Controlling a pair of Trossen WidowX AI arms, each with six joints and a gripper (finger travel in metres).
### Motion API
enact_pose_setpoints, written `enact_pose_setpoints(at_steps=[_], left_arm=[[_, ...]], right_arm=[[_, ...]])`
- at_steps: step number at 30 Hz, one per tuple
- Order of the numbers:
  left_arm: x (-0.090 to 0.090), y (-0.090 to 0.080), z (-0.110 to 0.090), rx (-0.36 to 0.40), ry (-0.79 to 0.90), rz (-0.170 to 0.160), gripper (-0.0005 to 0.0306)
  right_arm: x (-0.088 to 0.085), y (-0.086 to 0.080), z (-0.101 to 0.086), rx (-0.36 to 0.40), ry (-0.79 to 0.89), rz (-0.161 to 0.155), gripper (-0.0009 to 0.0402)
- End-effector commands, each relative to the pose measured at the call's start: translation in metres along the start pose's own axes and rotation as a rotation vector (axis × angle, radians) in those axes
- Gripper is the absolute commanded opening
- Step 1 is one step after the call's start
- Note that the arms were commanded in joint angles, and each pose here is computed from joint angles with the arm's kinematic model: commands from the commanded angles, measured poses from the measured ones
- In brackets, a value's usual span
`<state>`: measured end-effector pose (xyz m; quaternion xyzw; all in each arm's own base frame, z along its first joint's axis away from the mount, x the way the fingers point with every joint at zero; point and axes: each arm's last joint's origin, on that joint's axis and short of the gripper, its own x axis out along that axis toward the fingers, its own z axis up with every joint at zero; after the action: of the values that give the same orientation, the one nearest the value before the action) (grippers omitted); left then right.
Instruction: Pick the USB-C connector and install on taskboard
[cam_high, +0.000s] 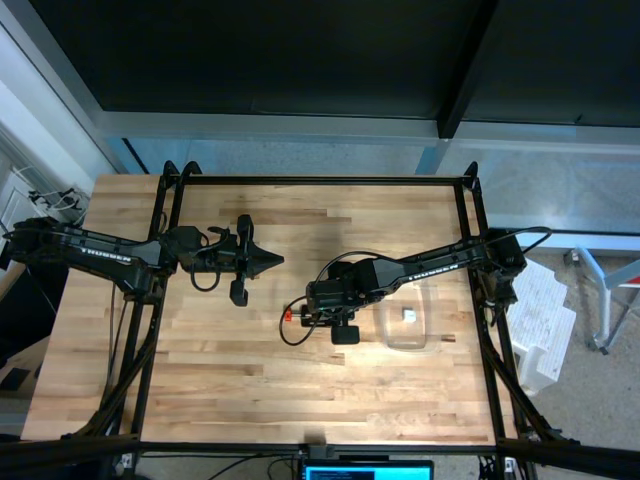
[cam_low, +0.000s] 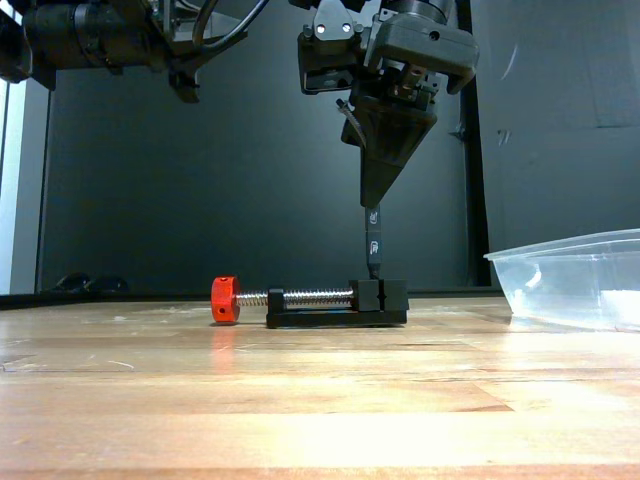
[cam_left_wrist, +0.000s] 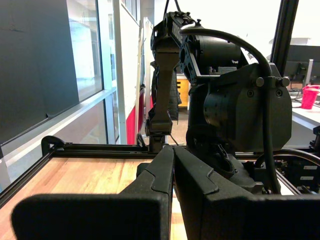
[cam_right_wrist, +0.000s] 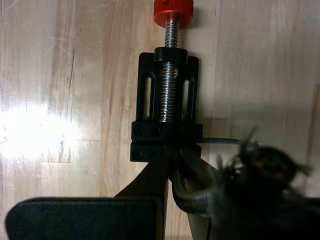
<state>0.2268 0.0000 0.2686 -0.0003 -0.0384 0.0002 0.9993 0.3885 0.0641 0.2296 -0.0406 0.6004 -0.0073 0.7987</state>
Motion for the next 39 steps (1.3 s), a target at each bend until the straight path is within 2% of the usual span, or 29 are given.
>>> enact_pose_setpoints(at_steps=[1, 14, 23, 33, 39], left_arm=[[0.0, 0.0, 0.0, 0.0, 0.0, 0.0, 0.0], [0.0, 0.0, 0.0, 0.0, 0.0, 0.0, 0.0], [0.0, 0.0, 0.0, 0.0, 0.0, 0.0, 0.0], [0.0, 0.0, 0.0, 0.0, 0.0, 0.0, 0.0], [0.0, 0.0, 0.0, 0.0, 0.0, 0.0, 0.0]], right_arm=[[0.003, 0.0, -0.001, -0.008, 0.017, 0.001, 0.0], [0.0, 0.0, -0.001, -0.015, 0.006, -0.006, 0.001], [-0.006, -0.001, 0.0, -0.012, -0.012, -0.004, 0.0102], [-0.036, -0.004, -0.007, -0.008, -0.053, 0.002, 0.0216], [-0.055, -0.007, -0.014, -0.007, -0.064, 0.003, 0.0246]])
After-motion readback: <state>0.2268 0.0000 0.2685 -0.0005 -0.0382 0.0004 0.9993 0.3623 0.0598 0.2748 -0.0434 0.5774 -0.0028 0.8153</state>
